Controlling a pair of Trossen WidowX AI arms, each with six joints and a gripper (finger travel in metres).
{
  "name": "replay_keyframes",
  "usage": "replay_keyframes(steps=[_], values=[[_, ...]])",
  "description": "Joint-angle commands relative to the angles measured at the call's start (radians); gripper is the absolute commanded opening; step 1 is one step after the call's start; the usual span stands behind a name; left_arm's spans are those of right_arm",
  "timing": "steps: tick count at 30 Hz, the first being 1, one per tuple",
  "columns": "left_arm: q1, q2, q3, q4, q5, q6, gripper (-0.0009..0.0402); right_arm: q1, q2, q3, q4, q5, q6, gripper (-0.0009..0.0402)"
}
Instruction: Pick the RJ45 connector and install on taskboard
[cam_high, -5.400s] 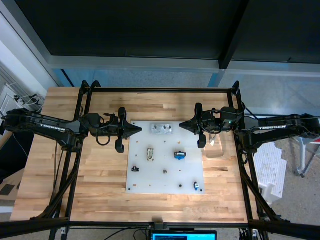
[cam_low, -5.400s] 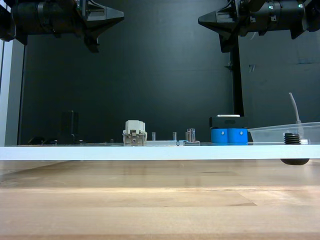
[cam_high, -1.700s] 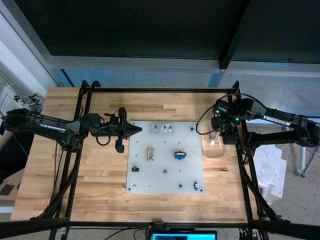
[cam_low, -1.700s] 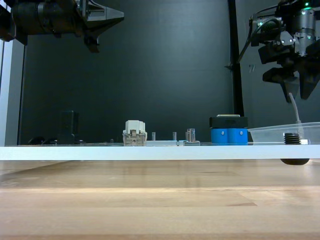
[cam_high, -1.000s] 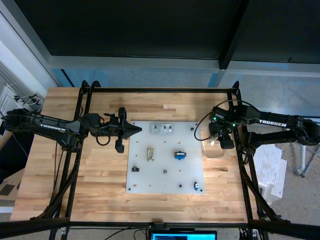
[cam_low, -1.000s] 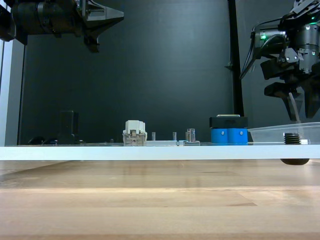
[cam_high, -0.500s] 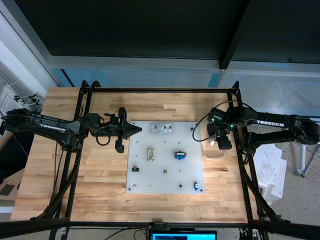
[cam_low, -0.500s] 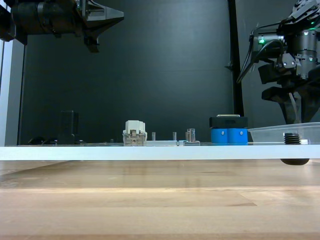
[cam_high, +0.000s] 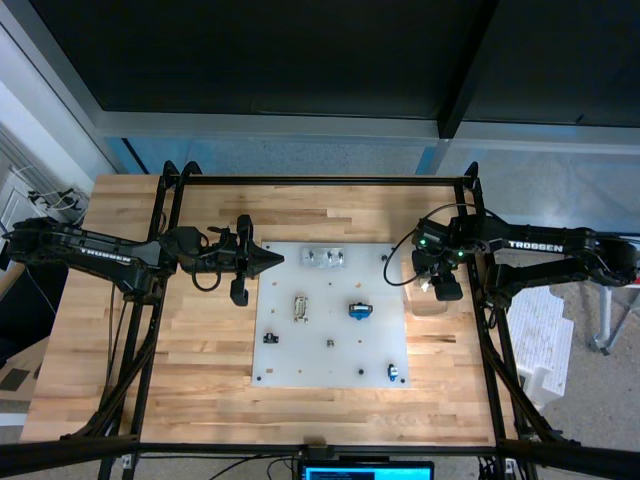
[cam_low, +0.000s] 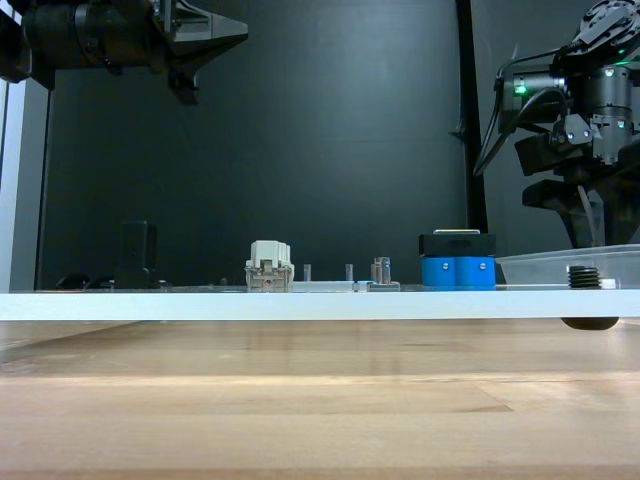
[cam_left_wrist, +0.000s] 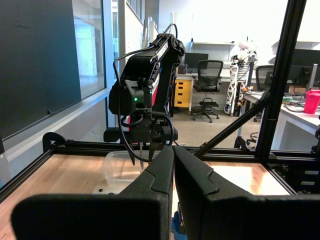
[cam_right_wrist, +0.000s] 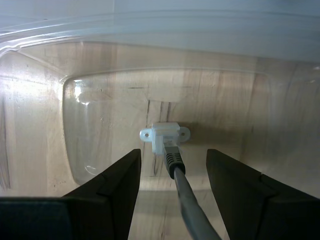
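Right gripper (cam_right_wrist: 172, 151) hangs open straddling the RJ45 connector (cam_right_wrist: 165, 134) in the clear tray (cam_right_wrist: 75, 107) by the tabletop's right edge. Pick step, I reckon: next I lower and pinch. Left gripper (cam_high: 270, 258) sits closed above the taskboard's (cam_high: 330, 370) left edge.

- soft overhead light on the table (cam_high: 200, 400); faint shadows.
- low view: near table blurred; left gripper (cam_low: 245, 33) dark, high left.
- right gripper (cam_right_wrist: 172, 157) blurred above glaring tray (cam_right_wrist: 75, 95).

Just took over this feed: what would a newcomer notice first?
The right claw, open, hangs over the clear tray right of the white board, its fingers either side of a white plug on a cable. The left claw, shut, hovers high over the board's left edge.
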Motion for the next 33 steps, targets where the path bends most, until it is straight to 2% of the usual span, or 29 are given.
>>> replay_keyframes(steps=[1,16,20,33], values=[[0.0,0.0,0.0,0.0,0.0,0.0,0.0,0.003,0.012,-0.001,0.0,0.003,0.0,0.0154],[0.0,0.0,0.0,0.0,0.0,0.0,0.0,0.014,0.013,0.0,0.001,0.004,0.002,0.0031],[0.0,0.0,0.0,0.0,0.0,0.0,0.0,0.016,0.013,-0.001,0.002,0.018,0.005,0.0],[0.0,0.0,0.0,0.0,0.0,0.0,0.0,0.02,0.011,0.003,-0.006,0.025,0.005,-0.0001]])
